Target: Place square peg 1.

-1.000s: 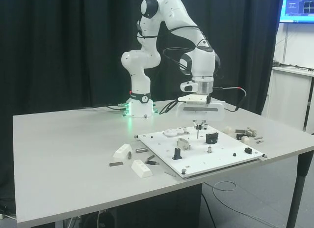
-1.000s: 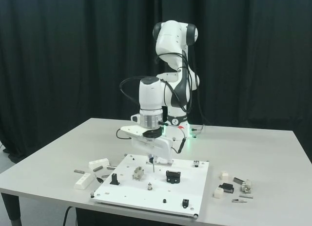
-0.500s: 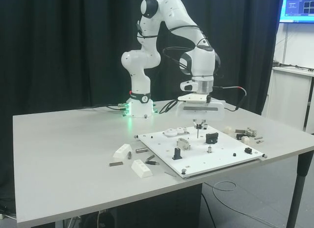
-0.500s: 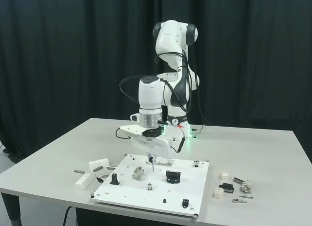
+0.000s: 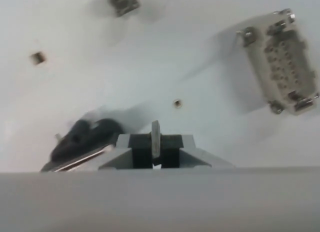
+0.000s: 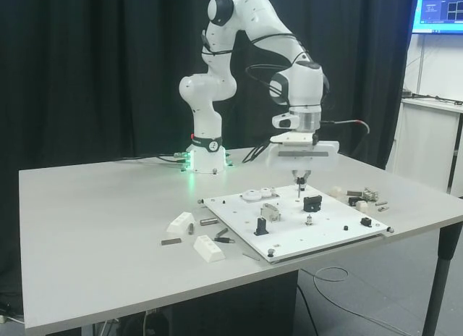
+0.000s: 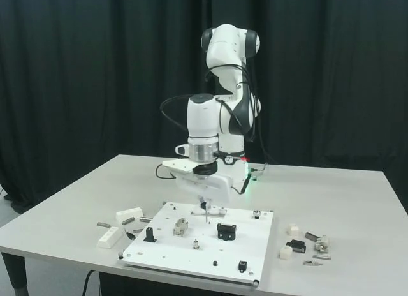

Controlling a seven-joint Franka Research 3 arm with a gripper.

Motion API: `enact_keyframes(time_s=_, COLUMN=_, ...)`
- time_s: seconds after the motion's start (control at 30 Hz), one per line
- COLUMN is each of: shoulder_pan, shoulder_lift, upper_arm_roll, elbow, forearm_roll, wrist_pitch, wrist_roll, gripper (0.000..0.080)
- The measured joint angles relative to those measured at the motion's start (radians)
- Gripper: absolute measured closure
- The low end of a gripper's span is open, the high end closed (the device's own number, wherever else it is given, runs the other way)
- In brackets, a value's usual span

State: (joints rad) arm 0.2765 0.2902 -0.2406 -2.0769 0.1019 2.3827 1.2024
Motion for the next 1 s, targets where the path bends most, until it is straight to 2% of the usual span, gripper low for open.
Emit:
enact_keyframes(time_s=0.43, shoulder_pan=0.088, shoulder_lift=-0.032, upper_arm_roll=0.005, elbow=0.013, forearm_roll=0.000, wrist_pitch=-0.034, wrist_roll=0.044, gripper=0.0772)
enact_keyframes(time_s=1.0, shoulder_pan=0.246, shoulder_lift=-0.026, upper_arm_roll=0.010, elbow=0.020, forearm_roll=-0.002, wrist_pitch=-0.027, wrist_roll=0.173, gripper=0.0772)
